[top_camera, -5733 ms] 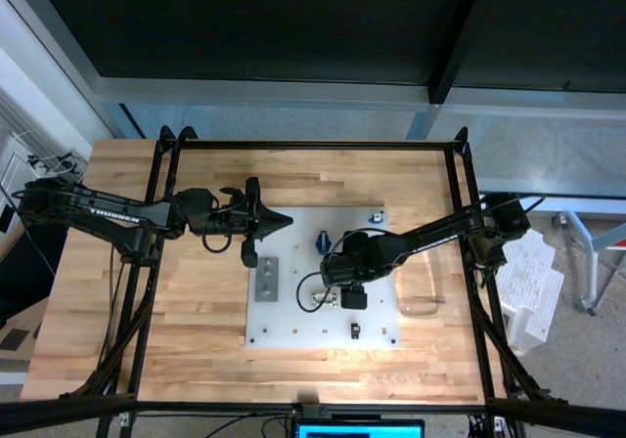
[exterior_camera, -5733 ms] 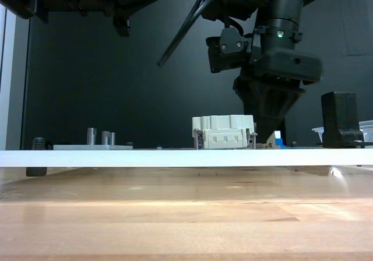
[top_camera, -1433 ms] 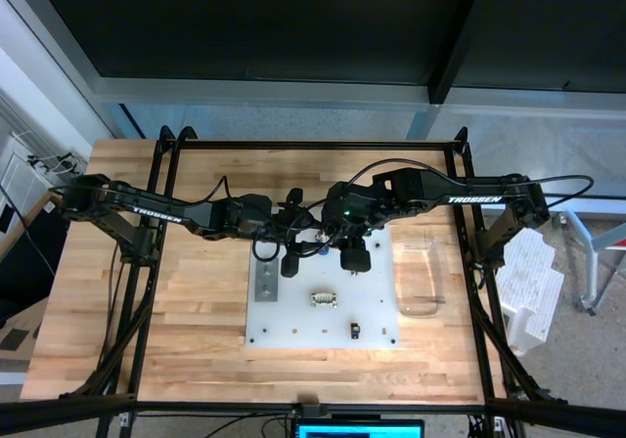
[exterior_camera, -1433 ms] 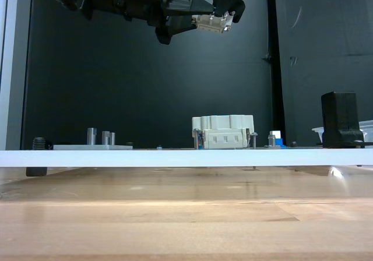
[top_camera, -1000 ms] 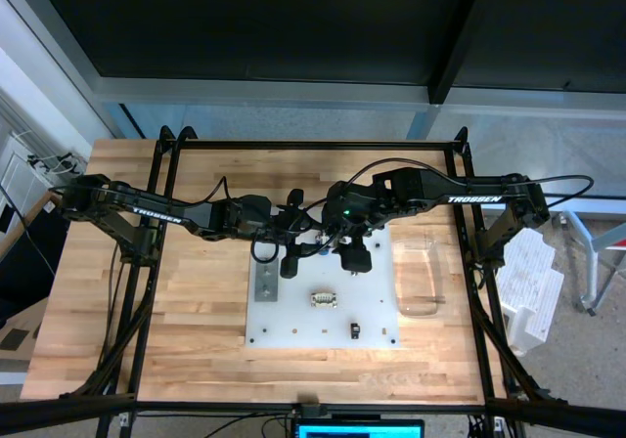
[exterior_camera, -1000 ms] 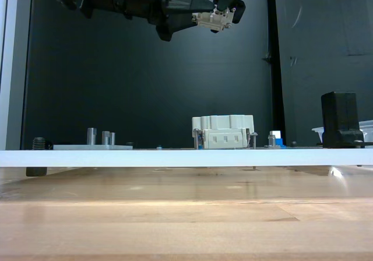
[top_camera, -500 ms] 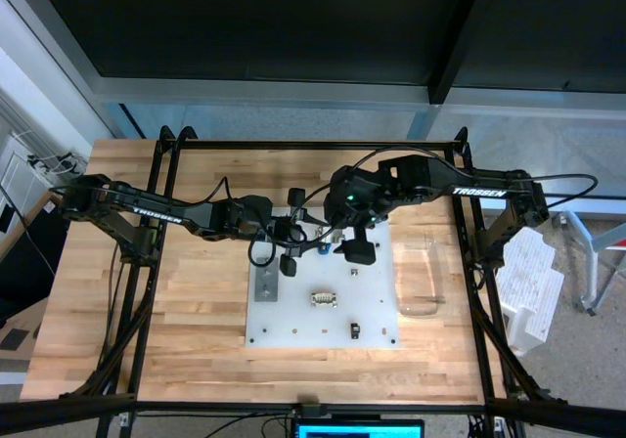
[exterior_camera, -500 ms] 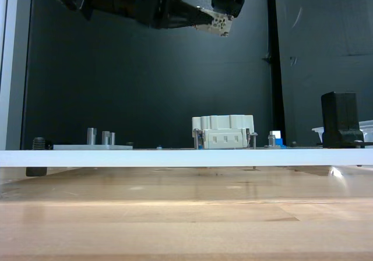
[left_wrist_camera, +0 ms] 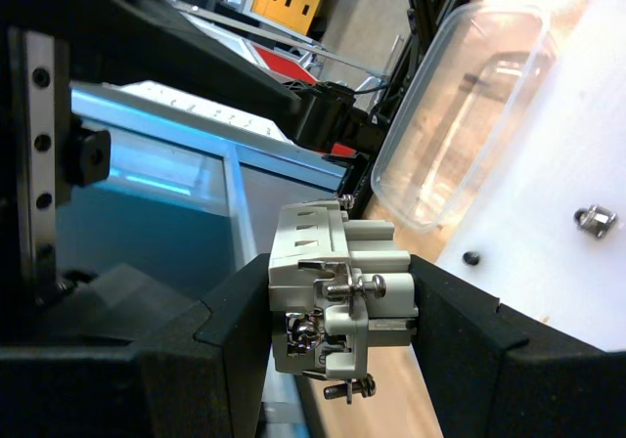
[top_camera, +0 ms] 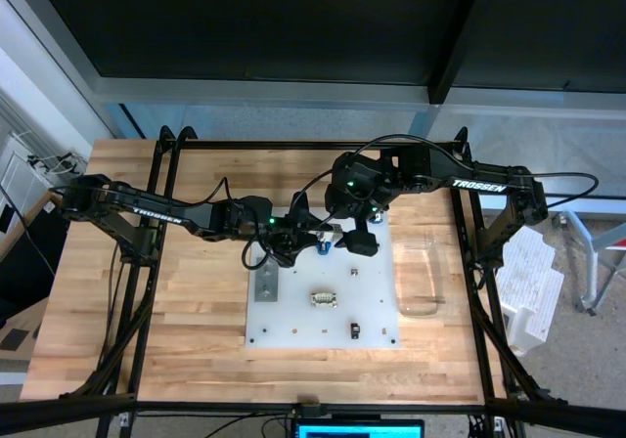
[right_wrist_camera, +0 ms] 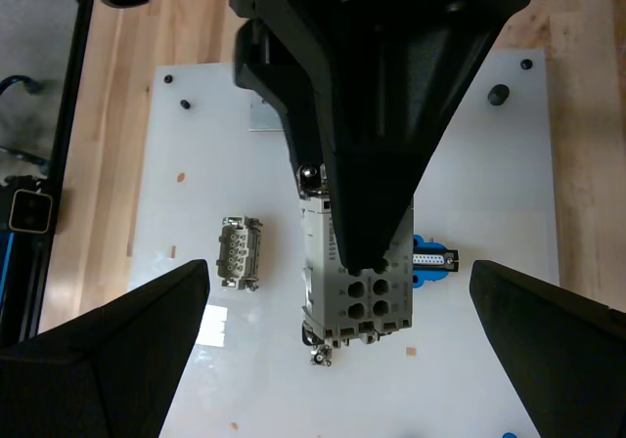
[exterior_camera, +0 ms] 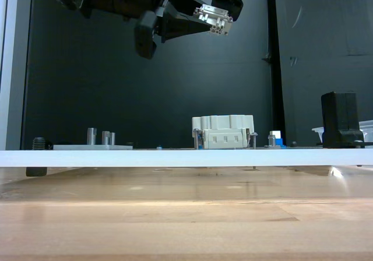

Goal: Pick the HAN10E connector and install on the hub

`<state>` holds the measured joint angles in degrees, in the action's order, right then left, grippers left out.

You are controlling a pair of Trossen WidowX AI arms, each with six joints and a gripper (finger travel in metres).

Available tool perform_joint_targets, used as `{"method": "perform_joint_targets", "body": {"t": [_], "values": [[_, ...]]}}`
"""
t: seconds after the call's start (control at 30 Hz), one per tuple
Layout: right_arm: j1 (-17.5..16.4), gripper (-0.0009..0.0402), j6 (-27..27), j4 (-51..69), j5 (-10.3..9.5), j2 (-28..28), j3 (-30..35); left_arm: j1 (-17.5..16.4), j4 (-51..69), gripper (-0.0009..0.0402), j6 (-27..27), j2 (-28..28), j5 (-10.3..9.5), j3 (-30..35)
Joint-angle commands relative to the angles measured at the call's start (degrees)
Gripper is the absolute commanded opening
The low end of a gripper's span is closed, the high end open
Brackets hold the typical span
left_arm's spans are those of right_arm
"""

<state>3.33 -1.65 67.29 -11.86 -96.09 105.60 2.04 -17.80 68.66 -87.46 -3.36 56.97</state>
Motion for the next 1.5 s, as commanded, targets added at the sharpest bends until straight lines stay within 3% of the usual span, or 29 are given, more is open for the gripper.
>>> {"method": "perform_joint_targets", "body": {"t": [0.03, 0.17, 0.53, 0.73, 1.23, 1.5], "values": [[0.1, 0.0377, -0.6, 0.2, -0.7, -0.9, -0.2, 0.0, -0.5, 0.0154, 2.9, 0.0, 0.09, 0.0], [0.4, 0.0364, -1.5, -0.1, -3.26, -1.9, -0.5, 0.0, -0.5, 0.0154, 3.9, 0.0, 0.09, 0.0], [1.1, 0.03, -3.3, -0.9, -4.46, -4.0, -0.5, 0.2, -0.5, 0.0145, 5.5, 0.0, 0.11, 0.0], [1.4, 0.0255, -4.4, -1.0, -4.33, -4.5, -0.5, 0.2, -0.5, 0.0145, 5.8, 0.0, 0.09, 0.0], [1.4, 0.0096, -5.2, -0.7, -4.46, -4.5, -0.5, 0.3, -0.4, 0.0145, 5.8, 0.0, 0.11, 0.0], [1.4, 0.0057, -5.3, -0.7, -4.44, -4.5, -0.5, 0.4, -0.5, 0.0168, 5.8, 0.0, 0.11, 0.0]]}}
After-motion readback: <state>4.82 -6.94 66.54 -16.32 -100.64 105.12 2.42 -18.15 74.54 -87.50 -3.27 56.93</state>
